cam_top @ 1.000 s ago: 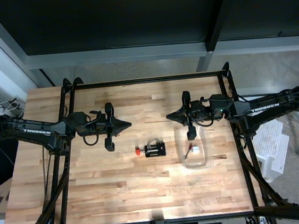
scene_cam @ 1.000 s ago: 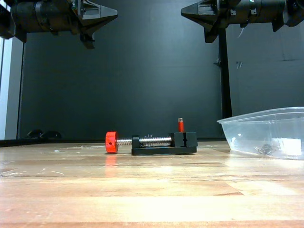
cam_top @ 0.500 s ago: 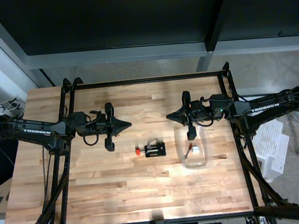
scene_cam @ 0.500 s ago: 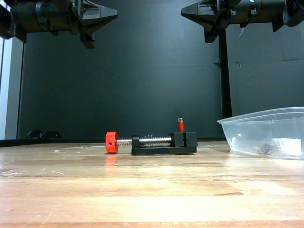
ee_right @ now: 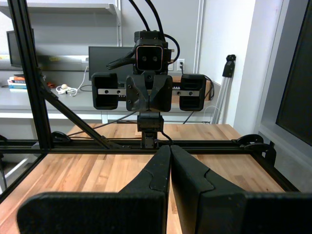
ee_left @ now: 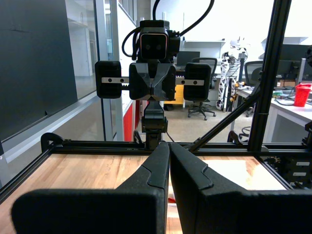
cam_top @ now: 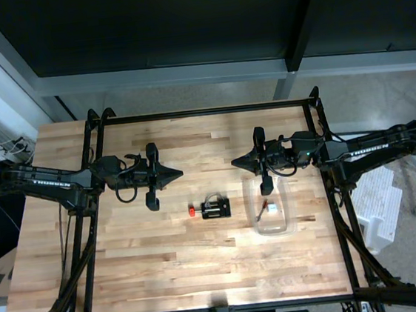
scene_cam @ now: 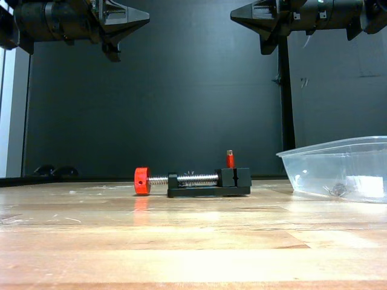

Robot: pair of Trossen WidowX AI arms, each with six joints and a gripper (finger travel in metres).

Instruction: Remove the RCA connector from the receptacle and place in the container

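Black arms [cam_top: 24, 177], white TROSSEN lettering [cam_top: 50, 181], looped cables [cam_top: 126, 195]; tapered left pincer [cam_top: 175, 175], right pincer [cam_top: 238, 162]

Clear glossy plastic tray [scene_cam: 320, 170], matt wooden table [scene_cam: 181, 241]

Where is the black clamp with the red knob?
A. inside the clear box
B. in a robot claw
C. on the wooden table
C: the vise sits on the table, while the left gripper and right gripper hang shut and empty, high above the table.
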